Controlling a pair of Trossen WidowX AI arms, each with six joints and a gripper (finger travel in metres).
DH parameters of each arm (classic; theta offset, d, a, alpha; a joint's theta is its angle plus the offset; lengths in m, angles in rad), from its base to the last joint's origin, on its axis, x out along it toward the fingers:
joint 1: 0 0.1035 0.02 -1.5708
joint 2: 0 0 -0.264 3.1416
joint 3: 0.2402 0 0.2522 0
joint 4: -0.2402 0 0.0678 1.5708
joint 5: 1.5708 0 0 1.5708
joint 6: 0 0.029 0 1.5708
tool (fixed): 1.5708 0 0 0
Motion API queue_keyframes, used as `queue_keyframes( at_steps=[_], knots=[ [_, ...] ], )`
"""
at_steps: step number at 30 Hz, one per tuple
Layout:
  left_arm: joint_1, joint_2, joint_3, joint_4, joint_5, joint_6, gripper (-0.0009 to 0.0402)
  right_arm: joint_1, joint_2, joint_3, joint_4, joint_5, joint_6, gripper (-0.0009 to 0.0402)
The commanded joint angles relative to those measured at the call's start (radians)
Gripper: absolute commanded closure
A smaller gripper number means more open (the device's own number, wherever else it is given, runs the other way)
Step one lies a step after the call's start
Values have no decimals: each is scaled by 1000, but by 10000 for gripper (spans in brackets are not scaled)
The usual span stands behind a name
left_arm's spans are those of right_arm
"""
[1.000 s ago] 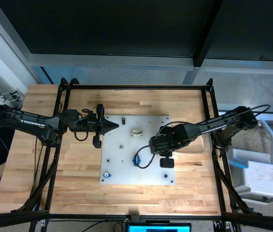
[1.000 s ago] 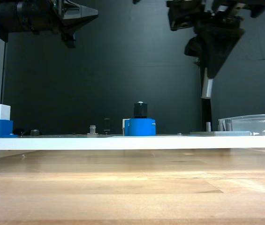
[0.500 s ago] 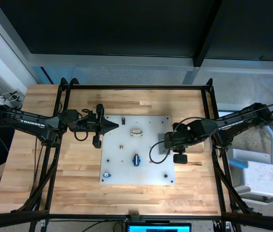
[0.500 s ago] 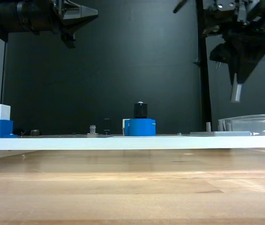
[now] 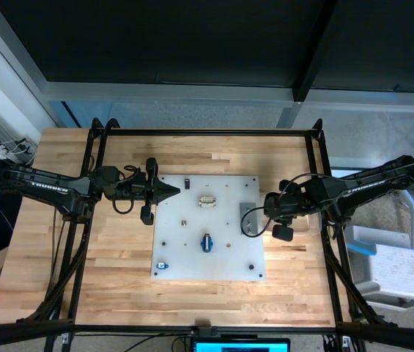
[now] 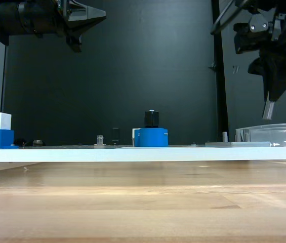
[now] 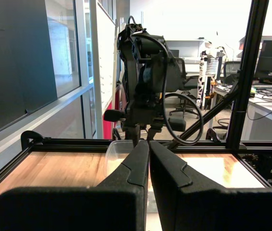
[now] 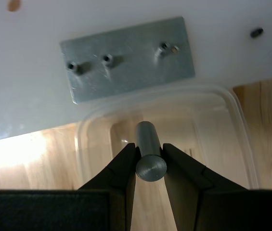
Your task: Pick the 16mm cylinder and place it in the container
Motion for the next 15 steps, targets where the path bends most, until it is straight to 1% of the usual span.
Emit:
queue_keyframes(
  at_steps=[1,3,7,13,14,15],
  knots=[
    [0,0,0,0,0,0,393,-2,-35,-44,20,25,61,387],
    [0,0,0,0,0,0,393,-3,-51,-69,35,31,98,387],
    [0,0,0,0,0,0,393,-4,-72,-118,80,76,146,387],
    [0,0,0,0,0,0,393,-13,-80,-199,196,80,171,387],
    [0,0,0,0,0,0,393,-15,-80,-212,214,87,172,387],
    [0,0,0,0,0,0,393,-15,-80,-225,228,103,176,387]
  ],
)
